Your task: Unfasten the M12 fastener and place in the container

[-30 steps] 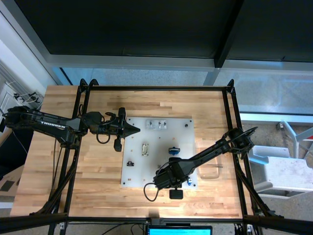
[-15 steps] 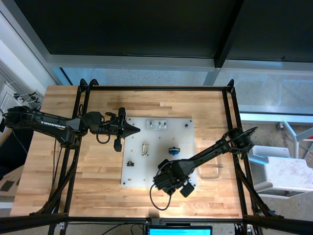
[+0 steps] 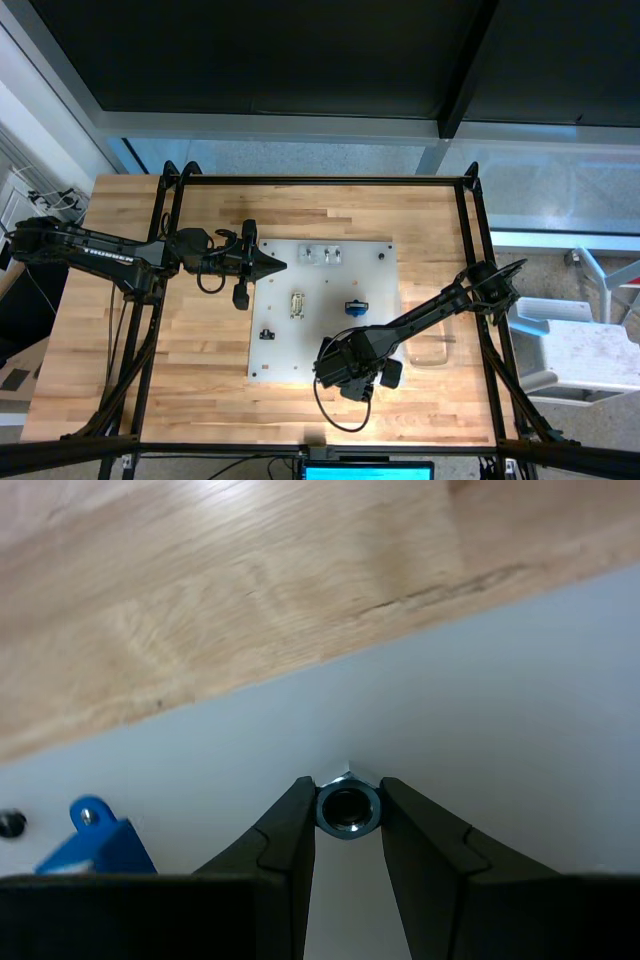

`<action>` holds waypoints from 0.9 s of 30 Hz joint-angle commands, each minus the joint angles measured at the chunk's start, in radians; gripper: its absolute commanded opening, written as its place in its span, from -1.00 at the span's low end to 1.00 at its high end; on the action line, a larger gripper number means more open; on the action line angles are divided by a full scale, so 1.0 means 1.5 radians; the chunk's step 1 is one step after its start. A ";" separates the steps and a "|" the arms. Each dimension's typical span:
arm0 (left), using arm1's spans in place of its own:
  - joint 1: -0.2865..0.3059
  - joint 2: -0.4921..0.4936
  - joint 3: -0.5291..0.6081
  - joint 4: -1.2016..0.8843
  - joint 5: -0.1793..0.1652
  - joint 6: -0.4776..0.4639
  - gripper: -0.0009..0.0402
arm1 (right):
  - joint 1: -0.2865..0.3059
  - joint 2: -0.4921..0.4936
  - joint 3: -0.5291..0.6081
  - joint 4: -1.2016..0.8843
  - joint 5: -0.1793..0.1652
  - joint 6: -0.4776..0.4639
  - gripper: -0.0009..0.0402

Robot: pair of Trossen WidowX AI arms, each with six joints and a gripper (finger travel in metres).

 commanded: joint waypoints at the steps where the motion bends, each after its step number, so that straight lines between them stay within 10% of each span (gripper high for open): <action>1: 0.000 0.000 0.000 0.000 0.000 0.000 -0.96 | 0.000 0.000 0.000 0.000 0.025 -0.018 -0.81; 27: 0.000 0.000 0.000 0.000 0.000 0.000 -0.96 | 0.005 -0.018 0.000 0.000 -0.002 -0.009 0.10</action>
